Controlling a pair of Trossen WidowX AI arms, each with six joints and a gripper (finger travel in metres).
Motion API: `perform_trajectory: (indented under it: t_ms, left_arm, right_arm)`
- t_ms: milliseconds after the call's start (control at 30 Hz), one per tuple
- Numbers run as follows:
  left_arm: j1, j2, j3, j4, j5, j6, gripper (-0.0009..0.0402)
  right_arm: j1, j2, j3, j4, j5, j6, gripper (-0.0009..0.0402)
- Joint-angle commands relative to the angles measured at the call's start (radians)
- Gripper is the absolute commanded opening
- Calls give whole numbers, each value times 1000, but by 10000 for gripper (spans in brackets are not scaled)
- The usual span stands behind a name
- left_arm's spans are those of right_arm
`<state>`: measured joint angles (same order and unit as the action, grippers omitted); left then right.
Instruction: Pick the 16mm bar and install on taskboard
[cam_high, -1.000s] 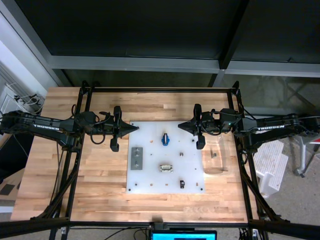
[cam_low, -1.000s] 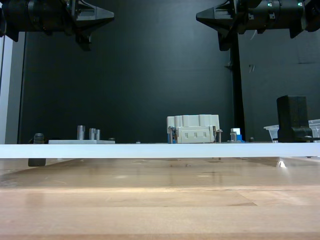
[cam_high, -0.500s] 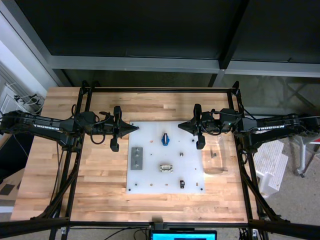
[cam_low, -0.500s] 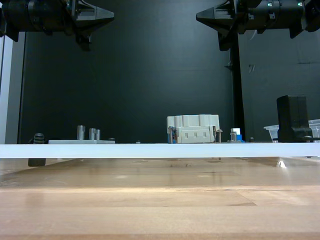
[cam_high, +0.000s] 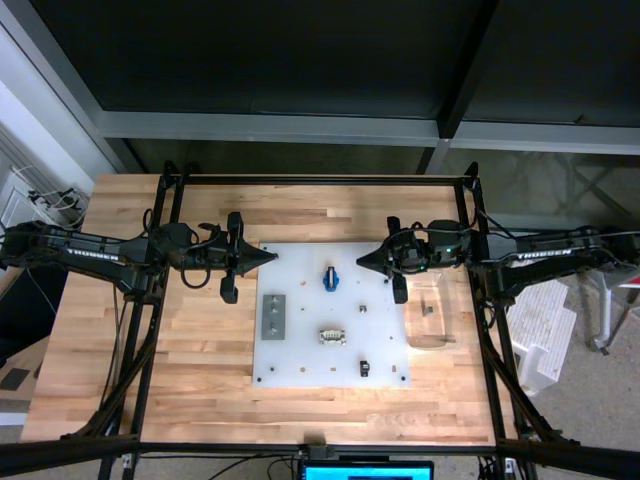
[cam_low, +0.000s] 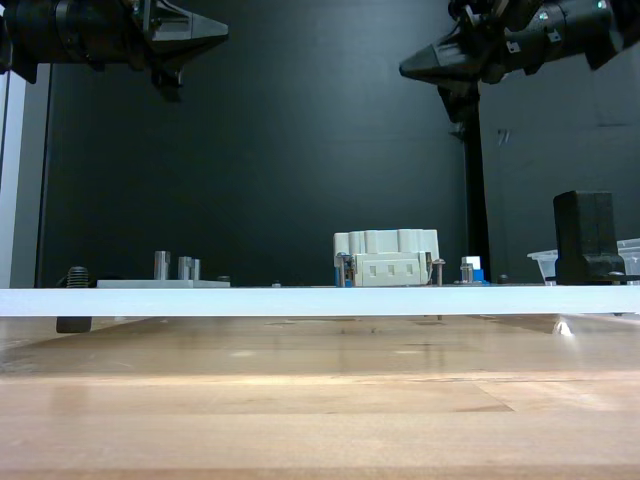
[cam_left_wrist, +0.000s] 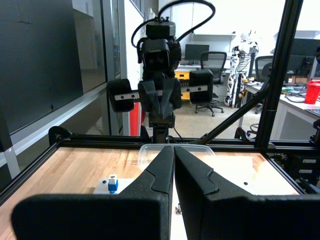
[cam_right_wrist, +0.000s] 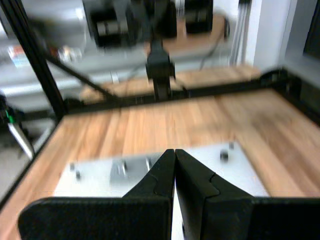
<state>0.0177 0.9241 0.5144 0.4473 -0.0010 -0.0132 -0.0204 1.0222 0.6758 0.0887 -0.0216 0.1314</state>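
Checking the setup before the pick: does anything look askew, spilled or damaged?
Nothing stands out: left gripper shut, high above the taskboard's far left edge; right gripper shut, above its far right part, tipped downward. I cannot tell where the 16mm bar lies.

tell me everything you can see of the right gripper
The right gripper is black, hard plastic by its look, with two tapered fingers pressed together, shut on nothing. It hangs high above the far right part of the white task board, tilted nose-down, pointing inward toward the left gripper, which is shut, level, and high over the board's far left edge. Nothing touches it. The 16mm bar is in neither gripper; where it lies I cannot tell.
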Motion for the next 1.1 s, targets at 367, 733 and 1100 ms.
perform_trajectory:
  t_ms: [367,733,1100]
  left_arm:
    - [0,0,0,0,0,0,0]
    - [0,0,0,0,1,0,0]
    - [0,0,0,0,0,0,0]
  right_arm:
    - [20,1,220,-607,10,-10,0]
    - [42,1,318,-947,29,4,0]
    - [79,1,329,-1156,31,37,1]
